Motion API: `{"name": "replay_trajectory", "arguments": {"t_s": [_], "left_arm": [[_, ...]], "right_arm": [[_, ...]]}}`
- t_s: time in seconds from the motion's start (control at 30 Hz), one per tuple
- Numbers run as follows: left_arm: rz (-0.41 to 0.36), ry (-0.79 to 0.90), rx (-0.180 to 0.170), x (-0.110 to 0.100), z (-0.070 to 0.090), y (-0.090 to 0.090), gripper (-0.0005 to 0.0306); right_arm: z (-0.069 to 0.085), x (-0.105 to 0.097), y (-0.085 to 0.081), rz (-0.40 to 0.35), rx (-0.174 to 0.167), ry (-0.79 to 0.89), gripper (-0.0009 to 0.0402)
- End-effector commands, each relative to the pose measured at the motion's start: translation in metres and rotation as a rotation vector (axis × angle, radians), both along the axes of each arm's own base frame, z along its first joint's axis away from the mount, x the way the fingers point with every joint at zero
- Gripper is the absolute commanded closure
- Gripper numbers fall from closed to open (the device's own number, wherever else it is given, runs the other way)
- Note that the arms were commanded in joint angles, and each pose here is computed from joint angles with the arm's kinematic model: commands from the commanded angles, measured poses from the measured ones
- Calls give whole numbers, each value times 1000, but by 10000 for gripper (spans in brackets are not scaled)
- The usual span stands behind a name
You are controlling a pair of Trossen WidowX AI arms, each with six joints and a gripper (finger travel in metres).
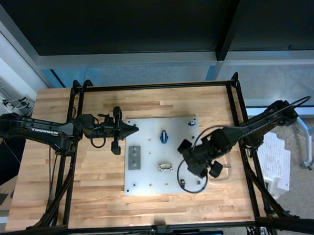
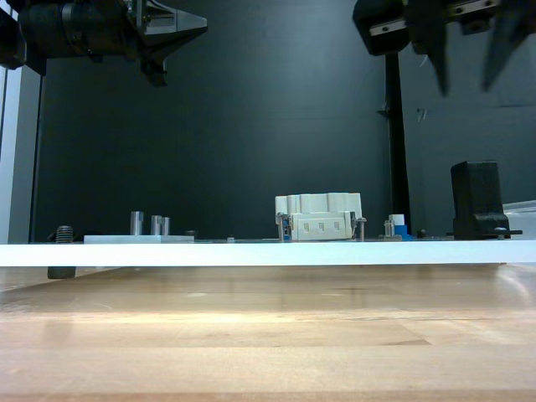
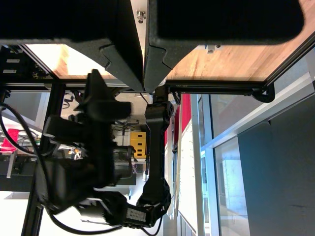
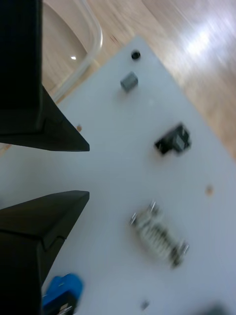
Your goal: Pick the 16mm bar and install on taskboard
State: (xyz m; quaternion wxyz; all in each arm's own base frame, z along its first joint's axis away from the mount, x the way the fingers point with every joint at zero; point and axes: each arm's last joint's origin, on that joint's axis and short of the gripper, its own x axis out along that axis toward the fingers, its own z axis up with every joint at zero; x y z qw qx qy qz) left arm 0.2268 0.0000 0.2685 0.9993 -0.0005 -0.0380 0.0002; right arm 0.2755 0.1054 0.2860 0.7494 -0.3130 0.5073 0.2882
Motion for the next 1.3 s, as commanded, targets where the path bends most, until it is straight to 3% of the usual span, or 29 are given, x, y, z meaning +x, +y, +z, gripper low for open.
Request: {"name": "replay_trajectory", "arguments": {"t_s": [0.03, 0.2, 0.3, 0.47, 0.73, 1.0, 1.2, 1.3], "left_arm": [[0, 0, 0, 0, 0, 0, 300], [0, -1, 0, 0, 0, 0, 300], [0, 0, 0, 0, 0, 0, 300], [0, 0, 0, 0, 0, 0, 300], [0, 0, 0, 0, 0, 0, 300], [0, 0, 0, 0, 0, 0, 300], [0, 0, 0, 0, 0, 0, 300], [0, 0, 0, 0, 0, 0, 300]], "right_arm": [[9, 0, -15, -100, 33, -35, 310], [20, 1, -36, -264, 91, -84, 362], [24, 1, -47, -324, 106, -101, 398], [31, 5, -66, -424, 142, -169, 395], [50, 11, -94, -586, 243, -368, 394], [54, 14, -104, -634, 332, -559, 394], [51, 7, -105, -665, 438, -708, 394], [48, 2, -105, -687, 511, -799, 393]]}}
